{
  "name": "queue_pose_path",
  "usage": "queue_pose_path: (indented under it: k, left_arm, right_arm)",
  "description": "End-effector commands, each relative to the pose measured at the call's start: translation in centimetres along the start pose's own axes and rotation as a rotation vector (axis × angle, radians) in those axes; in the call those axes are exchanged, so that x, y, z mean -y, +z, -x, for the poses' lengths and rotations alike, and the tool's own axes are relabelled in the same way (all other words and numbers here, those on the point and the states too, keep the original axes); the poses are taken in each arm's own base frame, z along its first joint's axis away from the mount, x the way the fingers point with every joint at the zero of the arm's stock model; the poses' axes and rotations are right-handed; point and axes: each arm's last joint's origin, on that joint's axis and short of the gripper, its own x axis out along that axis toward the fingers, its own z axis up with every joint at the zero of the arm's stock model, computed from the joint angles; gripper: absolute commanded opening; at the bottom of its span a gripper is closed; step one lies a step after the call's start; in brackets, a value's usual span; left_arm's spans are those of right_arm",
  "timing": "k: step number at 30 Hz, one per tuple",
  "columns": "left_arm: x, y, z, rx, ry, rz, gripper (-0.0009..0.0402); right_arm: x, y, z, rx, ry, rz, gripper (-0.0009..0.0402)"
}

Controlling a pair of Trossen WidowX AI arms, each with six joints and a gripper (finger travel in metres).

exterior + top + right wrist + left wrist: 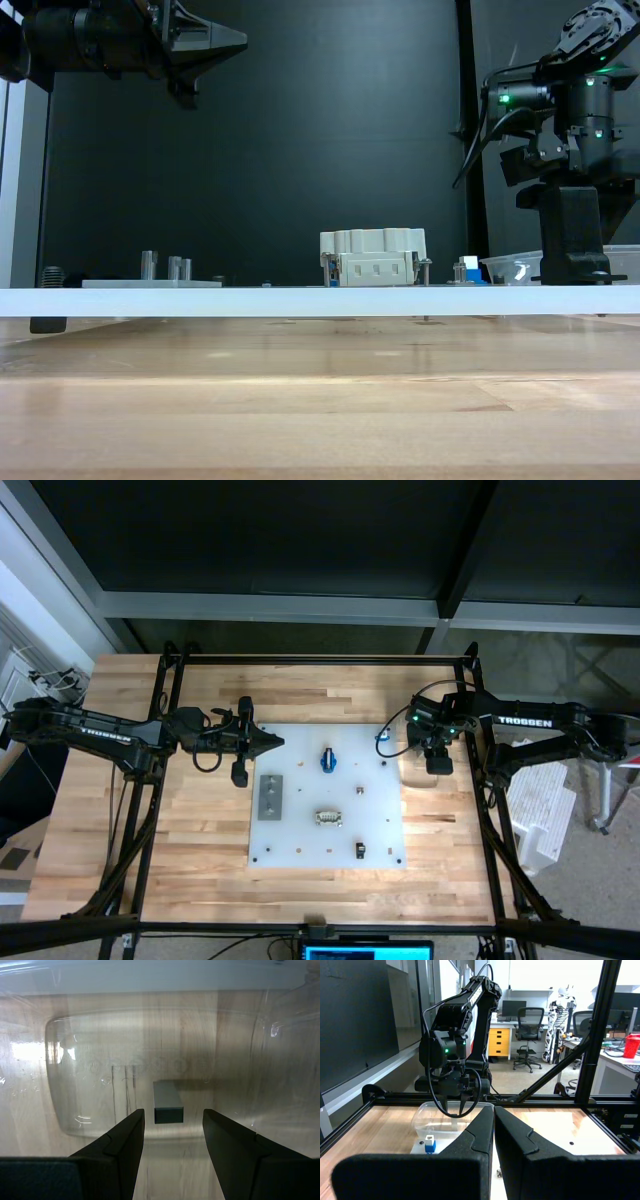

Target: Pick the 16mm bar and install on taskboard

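Bar (168, 1101) lengthwise beneath spread right pincer (172, 1113); left pincer (274, 742) over taskboard (300, 845) edge

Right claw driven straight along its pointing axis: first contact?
Likely the grey bar in the clear tray, centred ahead of the open right claw. Left claw hangs shut, high near the taskboard far-left corner.

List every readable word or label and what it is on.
"TROSSEN": on the right arm, its open right gripper over the bar in the clear tray.
"TROSSEN": on the left arm, its shut left gripper above the taskboard at its far left corner.
Right arm's lettering in the left wrist view: too blurred to read.
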Motion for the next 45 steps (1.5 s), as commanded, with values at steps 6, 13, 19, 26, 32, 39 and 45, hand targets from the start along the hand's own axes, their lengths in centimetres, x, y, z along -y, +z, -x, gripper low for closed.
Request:
queue_pose_path:
  k: [6, 13, 19, 26, 32, 39, 45]
  left_arm:
    - [0.0, 0.0, 0.0, 0.0, 0.0, 0.0, 0.0]
    - [0.0, 0.0, 0.0, 0.0, 0.0, 0.0, 0.0]
    - [0.0, 0.0, 0.0, 0.0, 0.0, 0.0, 0.0]
    - [0.0, 0.0, 0.0, 0.0, 0.0, 0.0, 0.0]
    - [0.0, 0.0, 0.0, 0.0, 0.0, 0.0, 0.0]
    - [0.0, 0.0, 0.0, 0.0, 0.0, 0.0, 0.0]
    - [0.0, 0.0, 0.0, 0.0, 0.0, 0.0, 0.0]
  right_arm:
    - [-0.1, 0.0, -0.1, 0.001, 0.008, 0.009, 0.0161]
    - [-0.1, 0.0, -0.6, 0.014, 0.004, 0.031, 0.0161]
    - [-0.1, -0.1, -1.3, 0.014, 0.004, 0.046, 0.0161]
    - [-0.2, -0.2, -1.6, 0.011, 0.005, 0.051, 0.0161]
    - [-0.2, -0.3, -1.8, 0.016, 0.002, 0.055, 0.0161]
    - [-0.2, -0.3, -1.8, 0.018, 0.002, 0.055, 0.016]
    - [-0.2, -0.3, -1.8, 0.018, 0.002, 0.057, 0.0133]
